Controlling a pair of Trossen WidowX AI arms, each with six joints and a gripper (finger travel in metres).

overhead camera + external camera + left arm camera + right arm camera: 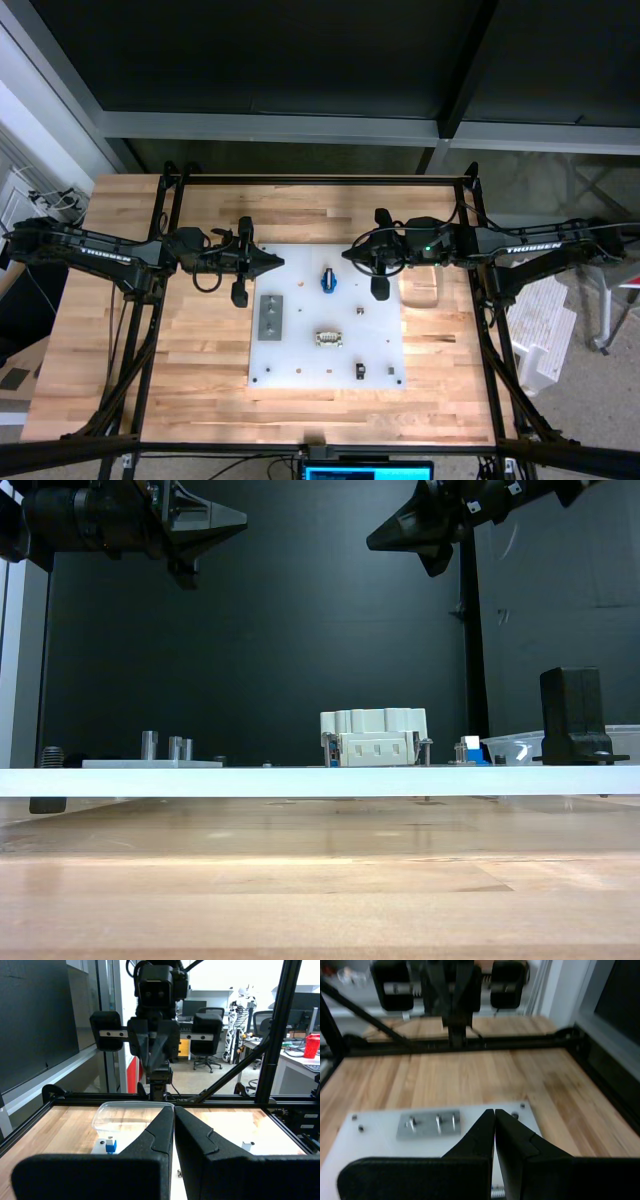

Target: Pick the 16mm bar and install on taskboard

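Observation:
The white taskboard (300,355) lies flat in the middle of the table, carrying a grey metal block (271,318), a blue fitting (329,281) and a beige connector (328,340). The 16mm bar is out of view in every frame. My left gripper (279,262) hovers high over the board's far left corner, shut and empty. My right gripper (347,256) hovers over the board's far edge, facing the left one, also shut and empty. The left wrist view shows its fingers (162,1130) pressed together. In the right wrist view the fingers (482,1132) are closed above the grey block (428,1124).
A clear plastic tray (423,285) sits just right of the board's far right corner, also seen as the tray (132,1112). A small black upright part (575,720) stands near the board's front right. Black frame posts (165,215) border the table.

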